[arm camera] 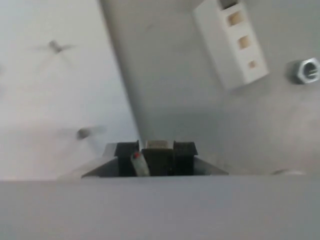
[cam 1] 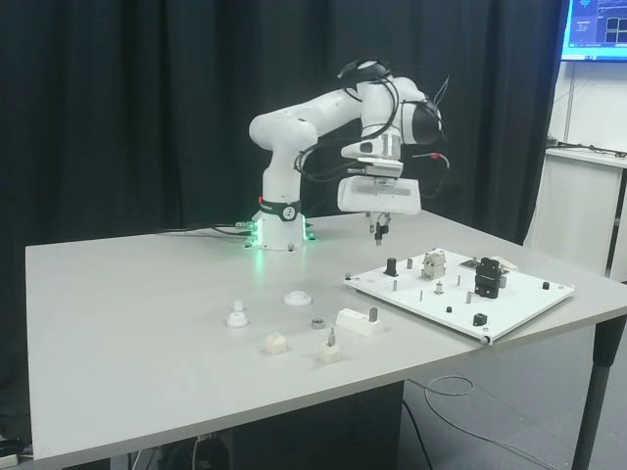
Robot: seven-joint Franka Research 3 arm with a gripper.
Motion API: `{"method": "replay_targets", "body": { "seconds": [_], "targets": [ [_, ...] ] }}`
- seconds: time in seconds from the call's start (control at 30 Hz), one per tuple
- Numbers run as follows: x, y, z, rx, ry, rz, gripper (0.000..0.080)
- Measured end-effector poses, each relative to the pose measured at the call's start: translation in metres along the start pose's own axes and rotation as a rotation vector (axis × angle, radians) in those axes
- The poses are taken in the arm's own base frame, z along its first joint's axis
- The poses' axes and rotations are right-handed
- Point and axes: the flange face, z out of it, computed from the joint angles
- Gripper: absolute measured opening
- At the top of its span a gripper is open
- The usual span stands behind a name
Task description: Place USB.
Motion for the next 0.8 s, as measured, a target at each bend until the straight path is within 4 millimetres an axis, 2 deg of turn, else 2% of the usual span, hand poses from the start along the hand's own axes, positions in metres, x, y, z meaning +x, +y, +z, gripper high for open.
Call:
{"method": "replay_targets", "body": {
  "seconds": [0.8],
  "targets": [
    [0.104,0.038,0.032,0.003,0.107,0.212,0.0141]
  ]
}}
